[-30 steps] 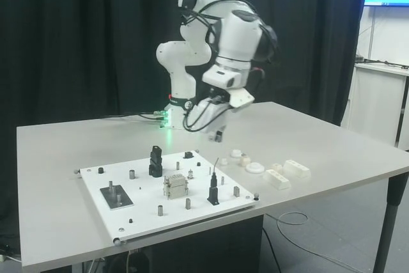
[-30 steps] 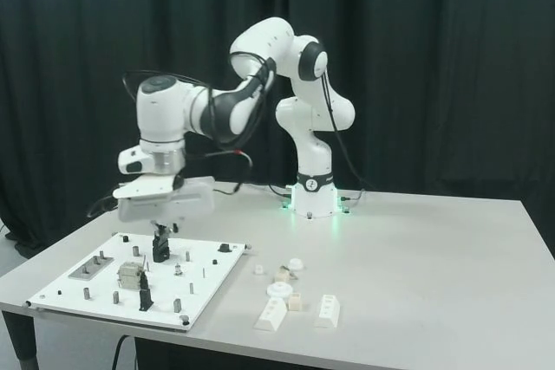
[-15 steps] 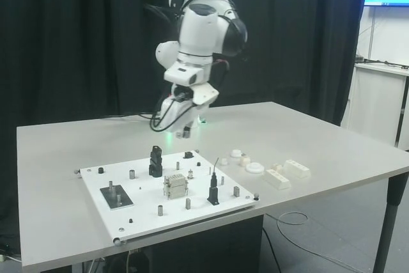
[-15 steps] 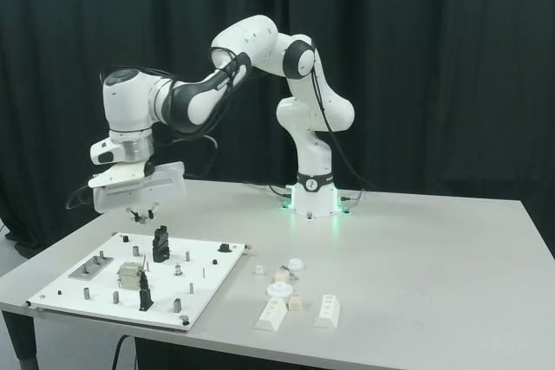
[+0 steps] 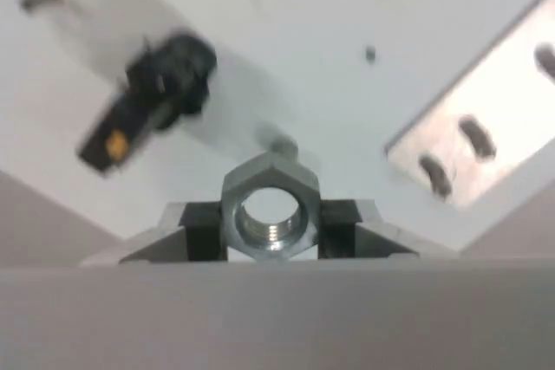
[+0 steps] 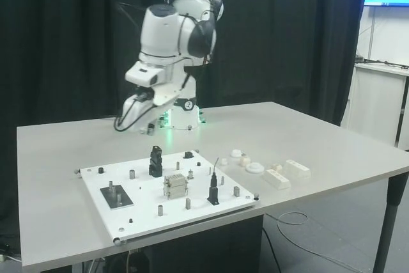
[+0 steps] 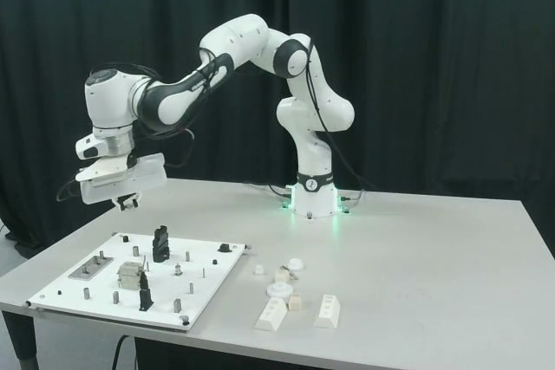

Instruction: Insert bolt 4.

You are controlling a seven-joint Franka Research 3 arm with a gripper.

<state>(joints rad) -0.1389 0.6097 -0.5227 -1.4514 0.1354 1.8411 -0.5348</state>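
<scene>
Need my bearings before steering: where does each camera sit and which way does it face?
Wrist view: on the arm, looking down past the hand, shut on a bolt, at the board.
First room view: before the table, facing the arm.
Second room view: likewise, from the other side, whole arm.
Both room views share the board.

My arm [image 7: 217, 67] white, black joints. Board [image 6: 167, 190] white; plug [image 6: 154, 161] on it black. Table [image 7: 416, 257] grey. Curtain [image 7: 434, 58] black.

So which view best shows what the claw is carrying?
The wrist view: a hex bolt head sits clamped between the claw fingers. In both room views the claw is small and the bolt cannot be made out.
</scene>
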